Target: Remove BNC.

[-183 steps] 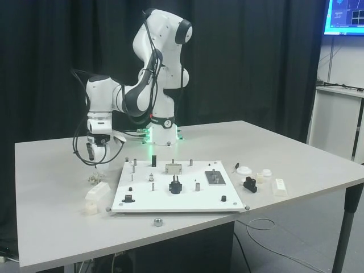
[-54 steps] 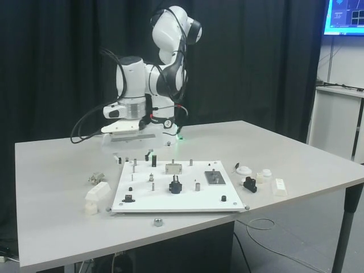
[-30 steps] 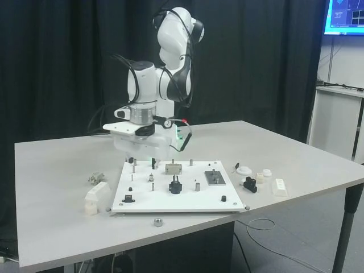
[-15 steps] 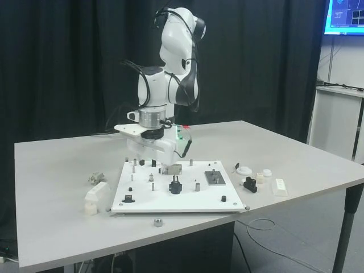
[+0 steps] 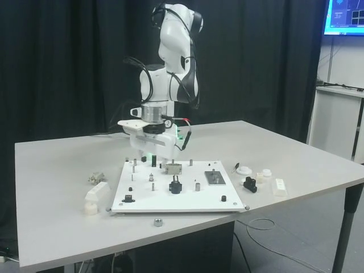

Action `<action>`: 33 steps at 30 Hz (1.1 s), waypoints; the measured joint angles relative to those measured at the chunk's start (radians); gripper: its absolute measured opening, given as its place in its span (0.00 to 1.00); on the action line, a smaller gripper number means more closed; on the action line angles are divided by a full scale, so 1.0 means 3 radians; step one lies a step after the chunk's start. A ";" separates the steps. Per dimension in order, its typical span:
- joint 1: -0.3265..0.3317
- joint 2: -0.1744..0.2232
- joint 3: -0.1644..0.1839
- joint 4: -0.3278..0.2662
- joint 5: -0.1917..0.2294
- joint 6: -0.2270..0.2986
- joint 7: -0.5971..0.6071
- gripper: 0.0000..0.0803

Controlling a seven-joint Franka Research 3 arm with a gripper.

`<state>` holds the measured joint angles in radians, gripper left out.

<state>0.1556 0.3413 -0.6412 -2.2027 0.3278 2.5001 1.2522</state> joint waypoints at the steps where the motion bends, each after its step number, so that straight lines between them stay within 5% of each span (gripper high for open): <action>1: 0.0000 -0.0013 0.0000 -0.0030 0.0000 0.0043 0.0007 1.00; 13: 0.0058 -0.0034 0.0010 -0.0255 0.0000 0.0411 0.0272 1.00; 33: 0.0077 0.0109 0.0018 -0.0259 0.0005 0.0403 0.0277 1.00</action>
